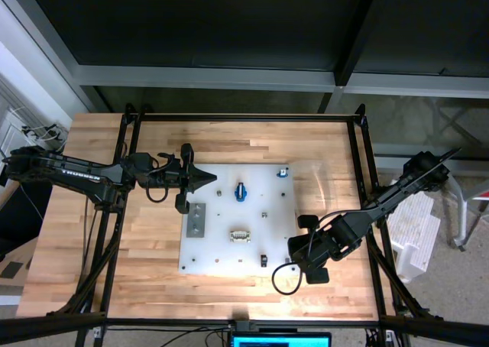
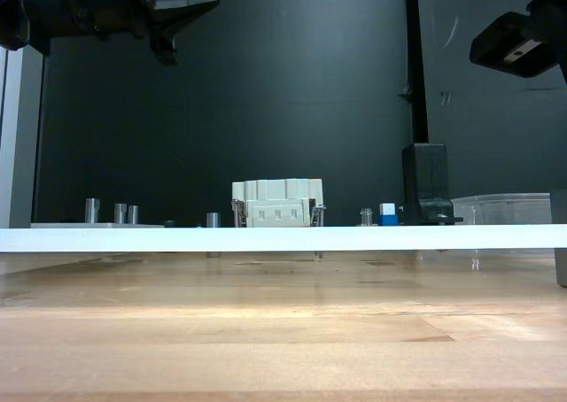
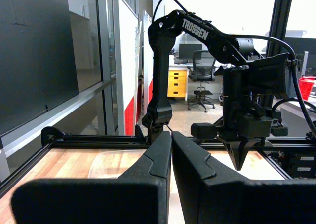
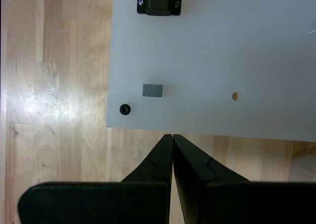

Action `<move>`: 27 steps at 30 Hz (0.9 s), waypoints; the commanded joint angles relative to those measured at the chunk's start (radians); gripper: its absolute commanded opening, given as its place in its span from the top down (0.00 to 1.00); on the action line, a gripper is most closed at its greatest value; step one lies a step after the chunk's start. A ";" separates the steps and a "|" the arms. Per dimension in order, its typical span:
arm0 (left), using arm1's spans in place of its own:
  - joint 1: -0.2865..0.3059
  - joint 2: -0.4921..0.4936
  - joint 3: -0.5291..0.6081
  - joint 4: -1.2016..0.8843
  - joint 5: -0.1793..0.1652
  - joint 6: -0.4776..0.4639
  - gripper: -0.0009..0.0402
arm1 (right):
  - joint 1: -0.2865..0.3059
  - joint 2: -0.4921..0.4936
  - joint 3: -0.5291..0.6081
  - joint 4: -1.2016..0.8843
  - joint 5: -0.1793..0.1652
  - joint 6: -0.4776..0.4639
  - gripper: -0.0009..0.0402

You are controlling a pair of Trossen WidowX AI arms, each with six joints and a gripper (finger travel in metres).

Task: Remove the 16mm bar from the taskboard and place in the container

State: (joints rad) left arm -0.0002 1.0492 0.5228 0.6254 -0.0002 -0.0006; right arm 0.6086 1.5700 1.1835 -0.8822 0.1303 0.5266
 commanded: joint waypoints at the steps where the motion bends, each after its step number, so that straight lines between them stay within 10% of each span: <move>1: 0.000 0.000 0.000 0.000 0.000 0.000 0.98 | 0.000 0.001 0.000 0.000 0.000 0.001 0.98; 20: 0.000 0.000 0.000 0.000 0.000 0.000 0.98 | -0.003 0.093 0.077 -0.007 0.011 0.027 0.97; 27: 0.000 0.000 0.000 0.001 0.000 0.000 0.98 | -0.004 0.112 0.080 0.002 0.027 0.069 0.78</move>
State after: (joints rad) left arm -0.0002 1.0492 0.5224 0.6254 -0.0002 -0.0006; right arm 0.6048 1.6730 1.2617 -0.8856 0.1566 0.5880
